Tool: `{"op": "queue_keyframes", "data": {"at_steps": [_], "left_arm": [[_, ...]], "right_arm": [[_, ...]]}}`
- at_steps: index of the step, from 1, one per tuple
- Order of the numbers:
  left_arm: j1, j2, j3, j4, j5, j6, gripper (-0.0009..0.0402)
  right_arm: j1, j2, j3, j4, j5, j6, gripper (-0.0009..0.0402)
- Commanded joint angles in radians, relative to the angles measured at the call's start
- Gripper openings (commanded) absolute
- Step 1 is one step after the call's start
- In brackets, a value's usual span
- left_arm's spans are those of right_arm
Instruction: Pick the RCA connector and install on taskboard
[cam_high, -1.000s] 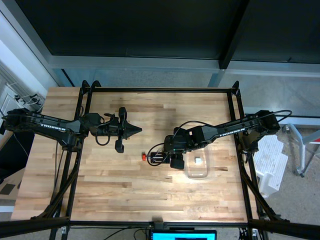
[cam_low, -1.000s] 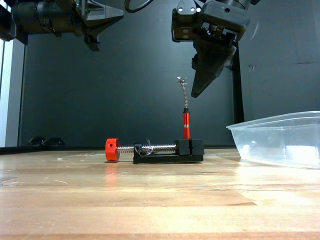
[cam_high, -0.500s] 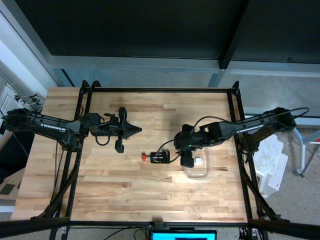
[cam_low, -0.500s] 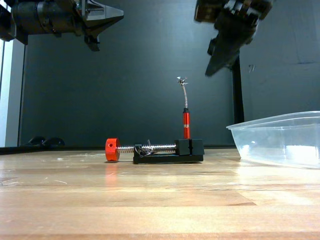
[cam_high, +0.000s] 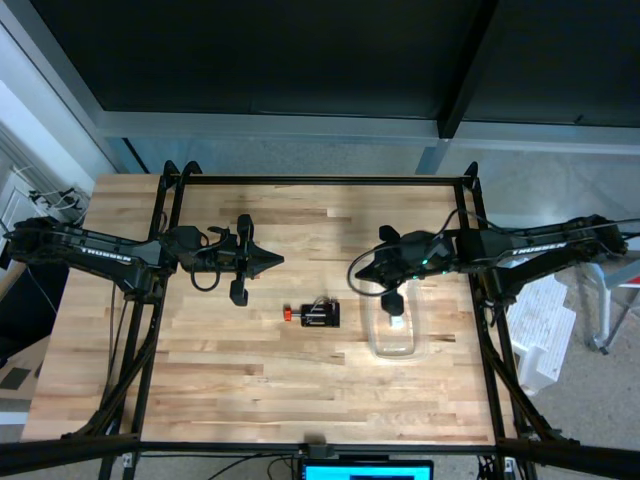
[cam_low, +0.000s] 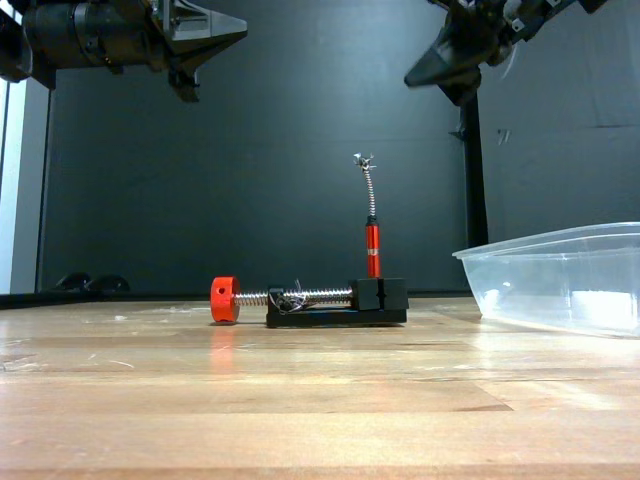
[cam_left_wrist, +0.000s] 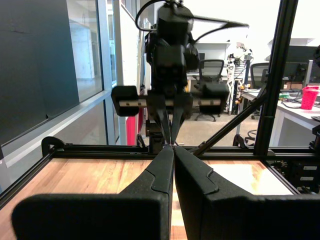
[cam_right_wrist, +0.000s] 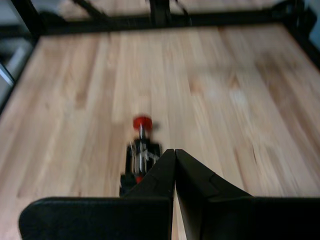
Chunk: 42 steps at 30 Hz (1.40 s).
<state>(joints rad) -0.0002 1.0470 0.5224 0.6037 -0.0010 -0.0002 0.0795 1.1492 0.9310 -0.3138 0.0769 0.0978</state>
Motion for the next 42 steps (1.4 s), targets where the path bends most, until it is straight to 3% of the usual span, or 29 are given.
{"op": "queue_keyframes", "data": {"at_steps": [1, 12, 20, 42], "left_arm": [[0.0, 0.0, 0.0, 0.0, 0.0, 0.0, 0.0], [0.0, 0.0, 0.0, 0.0, 0.0, 0.0, 0.0], [0.0, 0.0, 0.0, 0.0, 0.0, 0.0, 0.0], [0.0, 0.0, 0.0, 0.0, 0.0, 0.0, 0.0]], "right_arm": [[-0.022, -0.053, -0.056, 0.116, -0.026, -0.006, 0.0005], [-0.065, -0.205, -0.243, 0.431, -0.025, -0.016, 0.0], [-0.069, -0.269, -0.322, 0.535, -0.026, -0.029, 0.0], [-0.069, -0.296, -0.384, 0.629, -0.021, -0.027, 0.0]]}}
